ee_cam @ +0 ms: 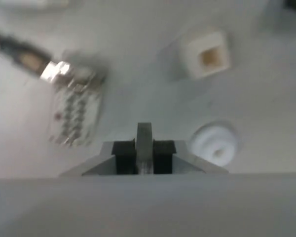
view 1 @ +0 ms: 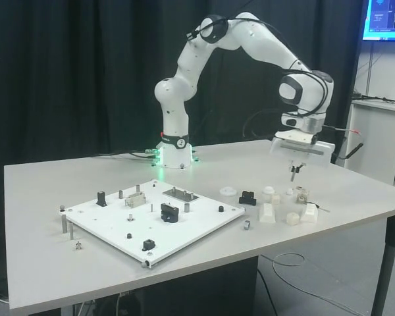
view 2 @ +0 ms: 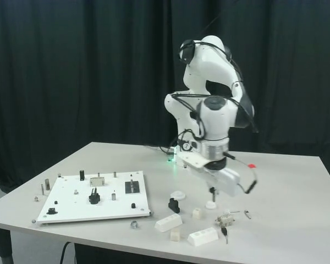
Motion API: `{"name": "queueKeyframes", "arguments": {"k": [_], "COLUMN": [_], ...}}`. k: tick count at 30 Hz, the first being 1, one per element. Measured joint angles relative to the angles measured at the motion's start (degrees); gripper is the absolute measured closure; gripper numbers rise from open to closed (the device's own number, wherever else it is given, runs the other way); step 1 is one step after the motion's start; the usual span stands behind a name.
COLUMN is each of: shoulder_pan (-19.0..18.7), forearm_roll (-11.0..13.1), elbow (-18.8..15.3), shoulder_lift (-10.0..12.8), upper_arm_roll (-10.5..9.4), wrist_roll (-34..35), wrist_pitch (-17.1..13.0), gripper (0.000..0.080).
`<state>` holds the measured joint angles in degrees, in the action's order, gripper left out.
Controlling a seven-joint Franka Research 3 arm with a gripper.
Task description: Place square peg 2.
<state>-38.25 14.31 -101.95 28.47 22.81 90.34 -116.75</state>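
Aloft, gripper [view 1: 293,169] (clamping peg [ee_cam: 144,148]), above table [view 1: 52,178]

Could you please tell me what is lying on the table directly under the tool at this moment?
Under the tool the grey table carries loose parts: a white round part, a white square block with a square recess, and a connector. The tool's own body hides whatever lies beneath it.

Both room cameras stand back from the grey table [view 1: 66,184], viewing arm [view 1: 250,39] and white board [view 2: 66,206] from different sides. The wrist camera looks down close over loose parts both also show.
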Motion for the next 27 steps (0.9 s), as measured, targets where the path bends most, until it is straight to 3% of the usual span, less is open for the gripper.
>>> {"name": "queueKeyframes", "arguments": {"k": [12,27], "shoulder_pan": [-5.6,-10.6], "forearm_roll": [-1.5,-3.4], "elbow": [-2.0,-3.0], "shoulder_lift": [0.2,2.5], "upper_arm_roll": [-2.34,-2.4], "wrist_roll": [-0.6,-0.8], "wrist_pitch": [-7.8,-15.5], "gripper": [0.0732,0.0732]}}
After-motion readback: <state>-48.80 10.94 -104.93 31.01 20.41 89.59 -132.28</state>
